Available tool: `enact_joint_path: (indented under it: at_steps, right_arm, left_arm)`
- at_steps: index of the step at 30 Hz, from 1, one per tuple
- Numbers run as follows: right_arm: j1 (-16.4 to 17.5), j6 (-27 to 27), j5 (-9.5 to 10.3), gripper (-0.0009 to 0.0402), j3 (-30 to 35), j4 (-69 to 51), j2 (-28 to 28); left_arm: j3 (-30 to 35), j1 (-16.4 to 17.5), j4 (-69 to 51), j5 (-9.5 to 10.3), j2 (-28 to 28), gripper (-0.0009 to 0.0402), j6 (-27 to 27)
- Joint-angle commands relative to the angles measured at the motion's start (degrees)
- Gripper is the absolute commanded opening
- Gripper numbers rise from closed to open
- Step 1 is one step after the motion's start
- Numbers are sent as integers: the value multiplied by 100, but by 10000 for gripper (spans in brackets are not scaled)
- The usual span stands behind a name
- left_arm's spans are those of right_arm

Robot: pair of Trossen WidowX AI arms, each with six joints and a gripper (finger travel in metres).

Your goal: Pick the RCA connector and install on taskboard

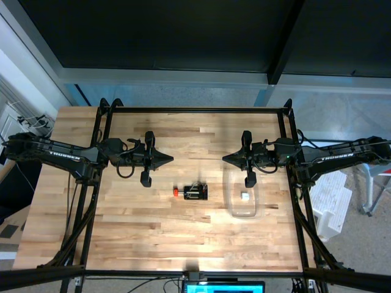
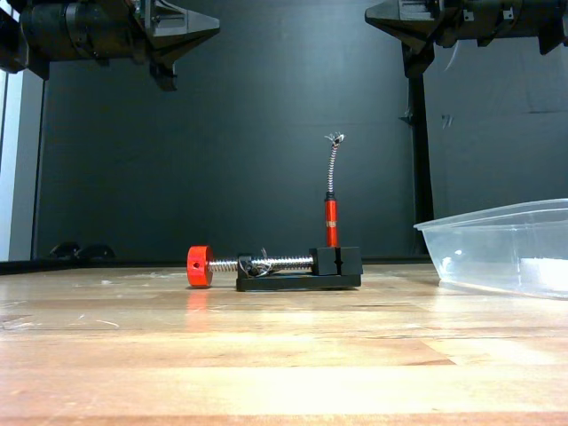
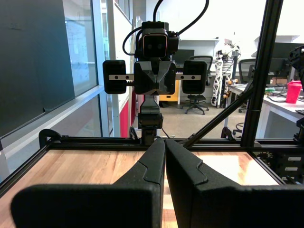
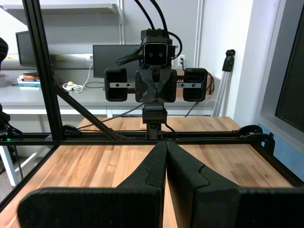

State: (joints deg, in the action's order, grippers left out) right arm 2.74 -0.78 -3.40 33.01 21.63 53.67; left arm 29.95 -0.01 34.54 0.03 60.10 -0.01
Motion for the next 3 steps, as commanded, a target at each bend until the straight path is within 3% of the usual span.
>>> enact_joint_path:
  at_steps: [1, 3]
  right_arm:
    - [0, 0, -2, 0, 2, 2, 0]
    - [0, 0, 0, 0, 2, 2, 0]
  left_arm:
    - [0, 0, 0, 0, 2, 0, 0]
    - [0, 0, 0, 0, 2, 0, 0]
